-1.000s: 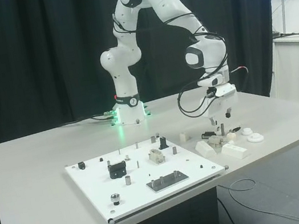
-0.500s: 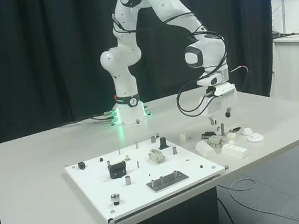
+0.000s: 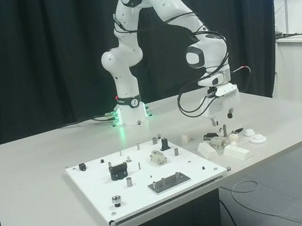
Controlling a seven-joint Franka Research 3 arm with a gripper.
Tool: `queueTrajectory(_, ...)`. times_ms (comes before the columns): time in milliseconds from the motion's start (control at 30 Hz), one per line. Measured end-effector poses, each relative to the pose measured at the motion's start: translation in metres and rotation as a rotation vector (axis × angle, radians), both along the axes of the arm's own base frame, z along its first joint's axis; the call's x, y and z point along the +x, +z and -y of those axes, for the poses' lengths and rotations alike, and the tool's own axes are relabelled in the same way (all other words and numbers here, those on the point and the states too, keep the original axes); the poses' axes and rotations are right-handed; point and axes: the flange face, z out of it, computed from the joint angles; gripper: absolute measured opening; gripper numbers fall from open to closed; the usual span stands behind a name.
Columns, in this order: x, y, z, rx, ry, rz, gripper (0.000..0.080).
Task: Remove square peg 3.
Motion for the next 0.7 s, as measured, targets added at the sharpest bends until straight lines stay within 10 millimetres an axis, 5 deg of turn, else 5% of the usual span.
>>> queueTrajectory(700,0.0048,0.0032,0.0087,-0.003,-0.016,0.009,0.08)
